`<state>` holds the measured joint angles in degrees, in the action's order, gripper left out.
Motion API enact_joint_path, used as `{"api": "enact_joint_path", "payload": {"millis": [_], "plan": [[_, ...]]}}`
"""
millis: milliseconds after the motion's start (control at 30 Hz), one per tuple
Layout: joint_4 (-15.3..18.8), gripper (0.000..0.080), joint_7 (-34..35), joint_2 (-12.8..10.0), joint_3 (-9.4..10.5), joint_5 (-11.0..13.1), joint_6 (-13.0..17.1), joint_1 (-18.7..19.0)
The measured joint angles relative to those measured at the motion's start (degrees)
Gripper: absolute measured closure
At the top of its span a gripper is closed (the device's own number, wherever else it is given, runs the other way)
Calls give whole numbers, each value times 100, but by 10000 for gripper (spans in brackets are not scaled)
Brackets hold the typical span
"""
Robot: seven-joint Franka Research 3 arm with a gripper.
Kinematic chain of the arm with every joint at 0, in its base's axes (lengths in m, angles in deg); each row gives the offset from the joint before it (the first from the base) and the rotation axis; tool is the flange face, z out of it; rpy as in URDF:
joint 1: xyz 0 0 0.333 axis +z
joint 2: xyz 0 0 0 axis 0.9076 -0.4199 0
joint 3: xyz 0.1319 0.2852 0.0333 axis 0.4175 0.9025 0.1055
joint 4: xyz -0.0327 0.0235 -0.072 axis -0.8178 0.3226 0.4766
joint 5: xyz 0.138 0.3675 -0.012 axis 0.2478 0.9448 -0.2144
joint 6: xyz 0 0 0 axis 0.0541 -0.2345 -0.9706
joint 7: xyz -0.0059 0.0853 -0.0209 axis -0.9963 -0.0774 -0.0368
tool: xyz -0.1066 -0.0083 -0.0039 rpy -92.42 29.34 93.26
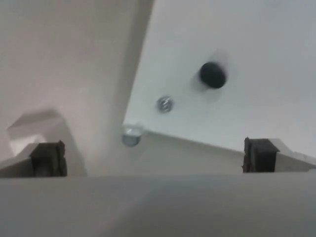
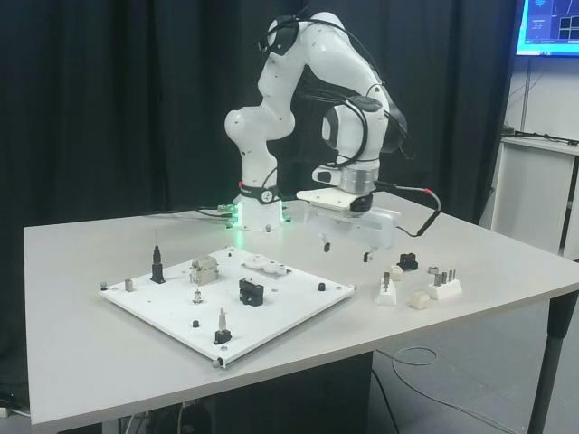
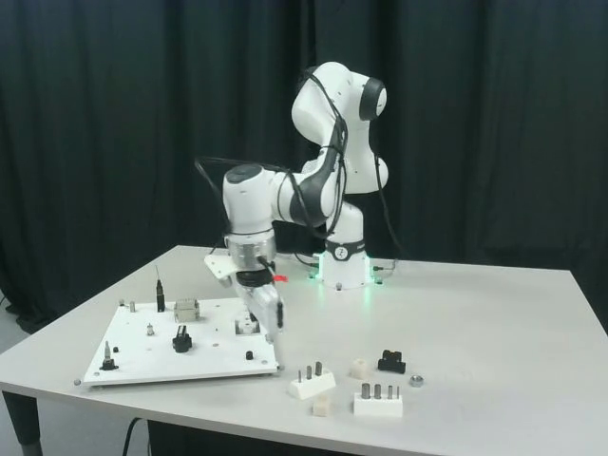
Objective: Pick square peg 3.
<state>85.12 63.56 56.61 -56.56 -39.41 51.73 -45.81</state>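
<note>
Cannot single out square peg 3: only small upright pegs in white peg holders, lower right of centre in the first room view, on the grey table. None gripped, all well apart from the fingers. Up and left of them, gripper hanging above the table by the right corner of the white board, fingers spread wide with nothing between them. In the wrist view, same gripper over that board corner, with a black knob and a screw on it.
</note>
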Motion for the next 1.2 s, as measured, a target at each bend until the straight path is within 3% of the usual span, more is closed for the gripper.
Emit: {"api": "enact_joint_path", "payload": {"millis": [400,933,1200], "plan": [[130,3,0,33,273,-1,362,151],[234,3,187,26,297,-1,627,518],[392,3,228,23,413,0,915,566]]}}
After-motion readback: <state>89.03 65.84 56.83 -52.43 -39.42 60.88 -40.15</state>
